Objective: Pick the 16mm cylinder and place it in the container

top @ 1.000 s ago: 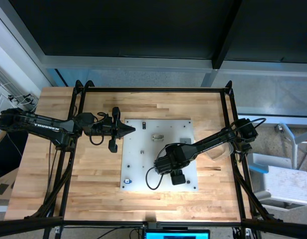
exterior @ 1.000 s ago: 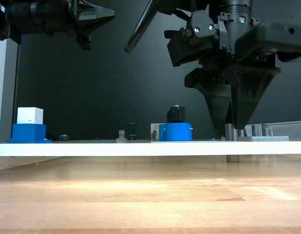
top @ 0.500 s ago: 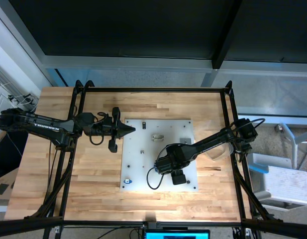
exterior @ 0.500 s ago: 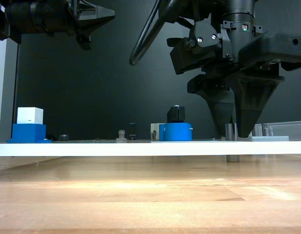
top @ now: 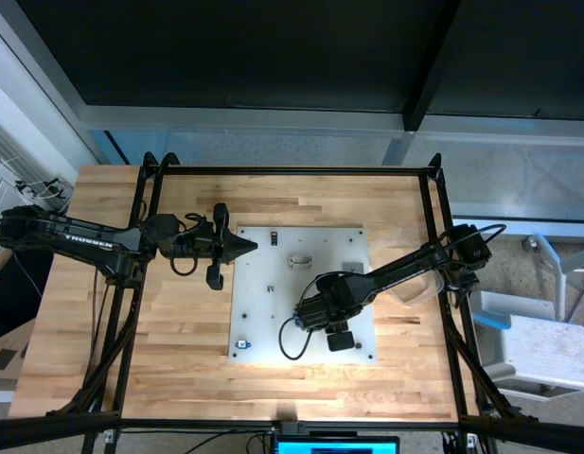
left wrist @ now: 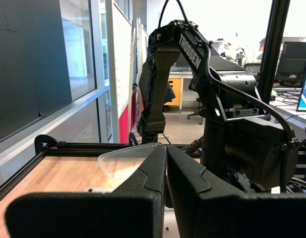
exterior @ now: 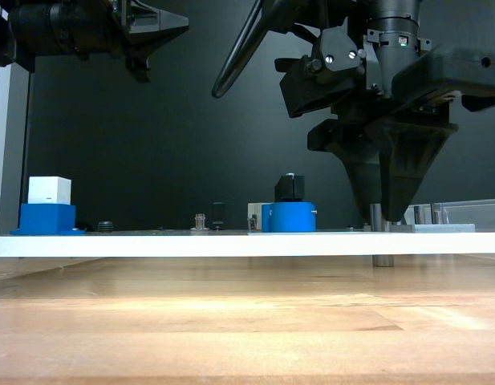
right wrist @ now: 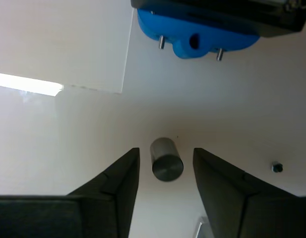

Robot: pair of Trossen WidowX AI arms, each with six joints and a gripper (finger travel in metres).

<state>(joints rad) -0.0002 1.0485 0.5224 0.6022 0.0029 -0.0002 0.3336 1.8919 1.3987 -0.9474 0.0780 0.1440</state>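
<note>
Toward the near right part of the white board (top: pixel 263 312), the right gripper (right wrist: pixel 165 151) points straight down, its fingers (right wrist: pixel 124 173) spread apart and gripping nothing. The 16mm cylinder (right wrist: pixel 166 159) stands upright on the board between them, with a narrow gap on each side. Farther off, the container (top: pixel 416 287) sits on the wooden surface (top: pixel 178 378) just right of the board. Farthest, the left gripper (top: pixel 252 245) hovers high by the board's far left edge, fingers pressed together, empty.
</note>
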